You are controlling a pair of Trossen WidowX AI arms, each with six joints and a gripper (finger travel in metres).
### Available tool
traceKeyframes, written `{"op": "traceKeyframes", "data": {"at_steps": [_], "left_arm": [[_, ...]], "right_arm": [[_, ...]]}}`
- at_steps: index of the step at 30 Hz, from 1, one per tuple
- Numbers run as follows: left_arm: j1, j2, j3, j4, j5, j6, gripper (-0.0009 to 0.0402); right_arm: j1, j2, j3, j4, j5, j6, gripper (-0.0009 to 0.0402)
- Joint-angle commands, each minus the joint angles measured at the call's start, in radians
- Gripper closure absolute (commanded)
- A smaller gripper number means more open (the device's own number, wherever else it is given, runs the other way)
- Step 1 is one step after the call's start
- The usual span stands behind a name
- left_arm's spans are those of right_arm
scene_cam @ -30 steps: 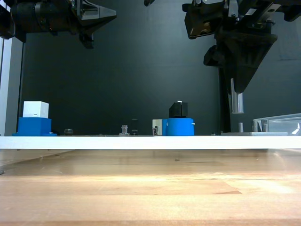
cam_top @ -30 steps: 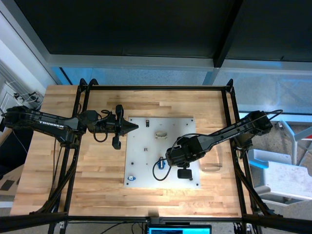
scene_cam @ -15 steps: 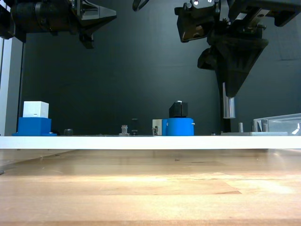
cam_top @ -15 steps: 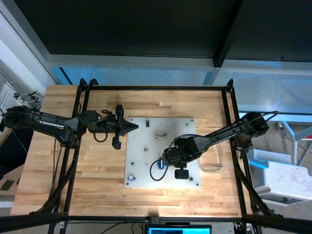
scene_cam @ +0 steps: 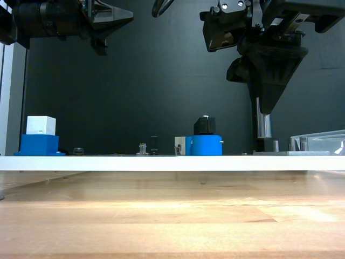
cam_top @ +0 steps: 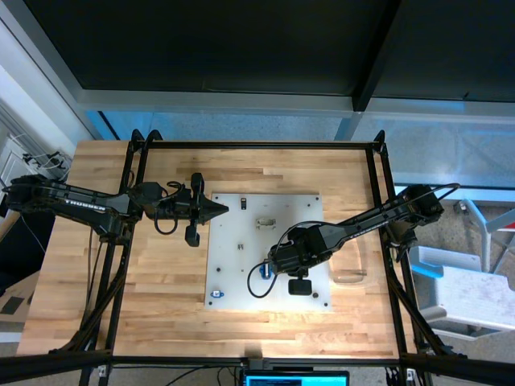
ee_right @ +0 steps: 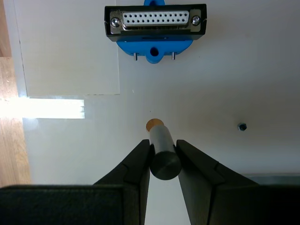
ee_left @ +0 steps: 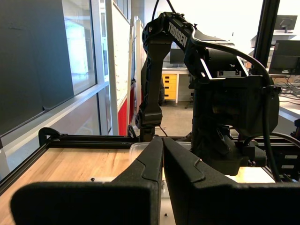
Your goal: Pick the 16mm cylinder and place it in the taskboard
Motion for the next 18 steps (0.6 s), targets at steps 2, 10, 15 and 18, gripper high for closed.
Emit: {"op": "traceKeyframes", "data": {"at_steps": [2,10,15,18], "left_arm": [[0.0,0.0,0.0,0.0,0.0,0.0,0.0393],[0.0,0.0,0.0,0.0,0.0,0.0,0.0393],[0.0,0.0,0.0,0.0,0.0,0.0,0.0393],[0.0,0.0,0.0,0.0,0.0,0.0,0.0393]], "right_arm": [[0.0,0.012,-0.003,0.005,-0.001,0.0,0.035],[0.0,0.022,-0.003,0.013,0.0,-0.003,0.035],[0.0,0.022,-0.012,0.018,0.0,-0.003,0.035],[0.0,0.022,-0.013,0.019,0.0,-0.004,0.035]]}}
